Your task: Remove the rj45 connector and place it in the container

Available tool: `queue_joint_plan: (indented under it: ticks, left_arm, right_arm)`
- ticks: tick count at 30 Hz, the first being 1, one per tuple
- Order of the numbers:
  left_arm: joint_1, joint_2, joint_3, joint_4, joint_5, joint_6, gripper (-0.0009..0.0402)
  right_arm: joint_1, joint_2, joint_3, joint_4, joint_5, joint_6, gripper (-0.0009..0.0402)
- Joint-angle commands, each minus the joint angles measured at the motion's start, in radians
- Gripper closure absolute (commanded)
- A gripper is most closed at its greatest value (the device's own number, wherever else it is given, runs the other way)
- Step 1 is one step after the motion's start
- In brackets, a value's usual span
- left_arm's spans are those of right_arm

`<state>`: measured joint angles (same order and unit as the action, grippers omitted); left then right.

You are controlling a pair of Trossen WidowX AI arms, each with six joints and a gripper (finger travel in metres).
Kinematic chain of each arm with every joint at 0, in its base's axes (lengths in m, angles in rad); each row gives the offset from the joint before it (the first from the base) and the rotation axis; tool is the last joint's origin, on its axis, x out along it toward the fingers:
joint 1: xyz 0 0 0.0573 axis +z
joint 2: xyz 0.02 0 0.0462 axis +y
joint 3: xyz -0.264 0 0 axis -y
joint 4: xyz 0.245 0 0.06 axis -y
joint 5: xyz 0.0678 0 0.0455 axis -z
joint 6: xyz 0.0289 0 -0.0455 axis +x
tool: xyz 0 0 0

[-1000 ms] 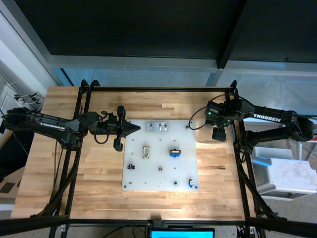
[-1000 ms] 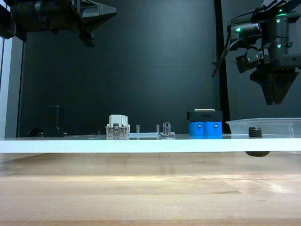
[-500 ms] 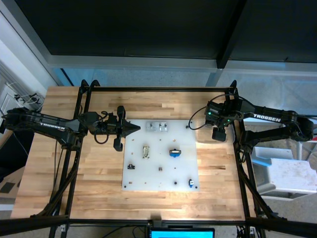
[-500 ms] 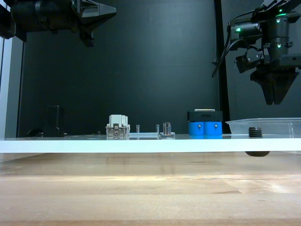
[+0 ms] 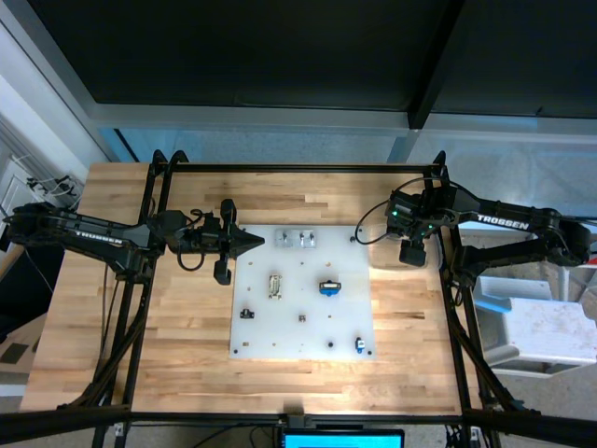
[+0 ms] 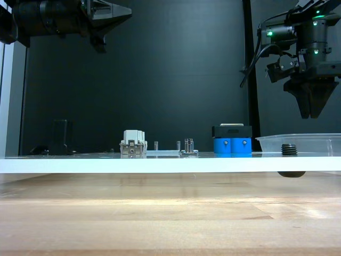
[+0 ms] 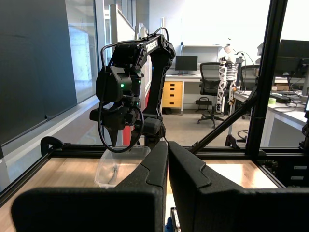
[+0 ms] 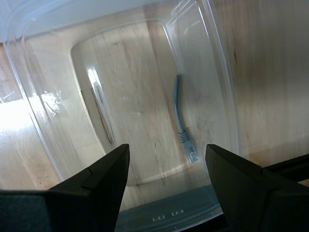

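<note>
Over the last second almost nothing has moved: the right gripper (image 6: pixel 311 114) has drifted only a trace sideways at the same height, and the left gripper (image 5: pixel 254 241) is where it was.

The right gripper hangs above the container (image 6: pixel 298 140), which sits on the tabletop (image 5: pixel 168 317) just past the white board's (image 5: pixel 298 327) far right corner. Its fingers (image 8: pixel 96 193) are released, spread wide apart with nothing between them, and point straight down into the tub. Directly below the gap between those fingers, nearer one fingertip than the other, the rj45 connector (image 8: pixel 192 153) lies flat on the container's floor. A short grey-blue cable (image 8: pixel 177 104) still joined to it runs away from the fingertips alongside the tub's wall. The fingers are clear of the plug and of the container's rim.

The left gripper is held high and level off the board's far left corner, its fingers (image 7: pixel 149 164) clenched together on nothing and pointing across the board towards the right arm. Well below and beyond those fingertips, a blue-and-black connector (image 5: pixel 328 287) stands near the middle of the board.
</note>
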<state>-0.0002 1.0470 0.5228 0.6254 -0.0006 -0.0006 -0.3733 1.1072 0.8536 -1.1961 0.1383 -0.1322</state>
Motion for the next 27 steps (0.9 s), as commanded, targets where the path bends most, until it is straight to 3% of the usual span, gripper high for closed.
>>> queue_joint_plan:
  ticks: [1, 27]
  left_arm:
    - [0.0, 0.0, 0.0, 0.0, 0.0, 0.0, 0.0393]
    - [0.0, 0.0, 0.0, 0.0, 0.0, 0.0, 0.0393]
  right_arm:
    - [0.0, 0.0, 0.0, 0.001, 0.0, 0.002, 0.0174]
    - [0.0, 0.0, 0.0, 0.048, 0.0, 0.002, 0.0174]
